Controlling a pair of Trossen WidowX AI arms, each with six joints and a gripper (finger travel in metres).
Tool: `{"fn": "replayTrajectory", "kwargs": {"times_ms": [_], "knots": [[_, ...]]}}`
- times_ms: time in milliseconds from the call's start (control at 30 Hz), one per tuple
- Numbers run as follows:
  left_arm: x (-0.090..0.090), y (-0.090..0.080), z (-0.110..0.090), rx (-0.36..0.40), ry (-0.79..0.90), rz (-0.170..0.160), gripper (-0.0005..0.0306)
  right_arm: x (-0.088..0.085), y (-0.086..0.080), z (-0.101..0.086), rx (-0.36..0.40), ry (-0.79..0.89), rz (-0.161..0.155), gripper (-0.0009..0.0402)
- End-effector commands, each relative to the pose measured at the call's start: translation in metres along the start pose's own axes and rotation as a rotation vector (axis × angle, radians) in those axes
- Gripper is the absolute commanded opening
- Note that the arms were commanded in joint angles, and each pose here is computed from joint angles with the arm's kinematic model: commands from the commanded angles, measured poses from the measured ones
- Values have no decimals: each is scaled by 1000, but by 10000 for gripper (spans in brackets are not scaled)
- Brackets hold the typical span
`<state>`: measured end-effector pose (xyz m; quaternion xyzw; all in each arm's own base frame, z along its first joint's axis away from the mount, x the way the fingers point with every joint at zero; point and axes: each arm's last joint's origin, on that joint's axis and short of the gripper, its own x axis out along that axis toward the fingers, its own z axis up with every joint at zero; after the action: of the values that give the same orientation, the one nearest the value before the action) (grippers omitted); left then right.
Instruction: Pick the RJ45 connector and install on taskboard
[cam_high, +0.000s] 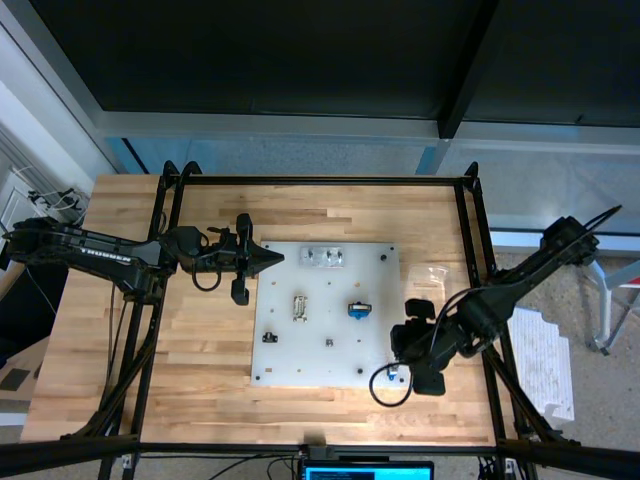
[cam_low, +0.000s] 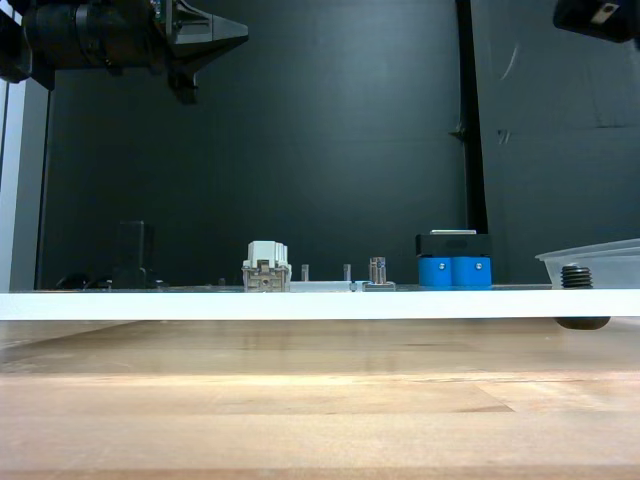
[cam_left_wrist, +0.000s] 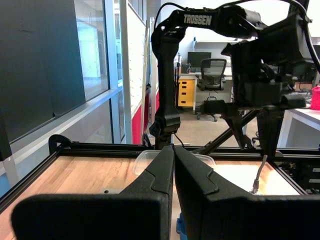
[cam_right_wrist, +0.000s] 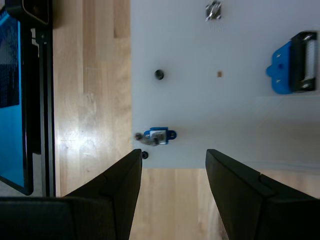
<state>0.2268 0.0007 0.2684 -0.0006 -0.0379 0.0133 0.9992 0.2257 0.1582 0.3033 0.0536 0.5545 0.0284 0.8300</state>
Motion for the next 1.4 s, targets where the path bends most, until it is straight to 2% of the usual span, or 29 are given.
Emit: {"fn": "replayTrajectory", "kwargs": {"times_ms": [33, 133, 500, 700, 900, 933, 1067, 1133, 1267, 1400], "knots": [[0, 0, 0, 0, -1, 0, 0, -7, -12, 5, -12, -44, -23, 175], [0, 0, 0, 0, -1, 0, 0, -15, -25, 10, -16, -111, -90, 168], [0, 0, 0, 0, -1, 0, 0, -31, -74, 25, -37, -230, -147, 124], [0, 0, 0, 0, -1, 0, 0, -38, -103, 34, -18, -331, -174, 101], [0, 0, 0, 0, 0, 0, 0, -41, -134, 41, 20, -433, -237, 69], [0, 0, 0, 0, 0, 0, 0, -42, -139, 41, 26, -443, -236, 61], [0, 0, 0, 0, -1, 0, 0, -44, -156, 46, 7, -465, -163, 19], [0, 0, 0, 0, 0, 0, 0, -46, -163, 48, -1, -481, -154, -4], [0, 0, 0, 0, 0, 0, 0, -50, -172, 51, -21, -524, -166, 4], [0, 0, 0, 0, 0, 0, 0, -52, -173, 54, -63, -592, -135, 1]]}}
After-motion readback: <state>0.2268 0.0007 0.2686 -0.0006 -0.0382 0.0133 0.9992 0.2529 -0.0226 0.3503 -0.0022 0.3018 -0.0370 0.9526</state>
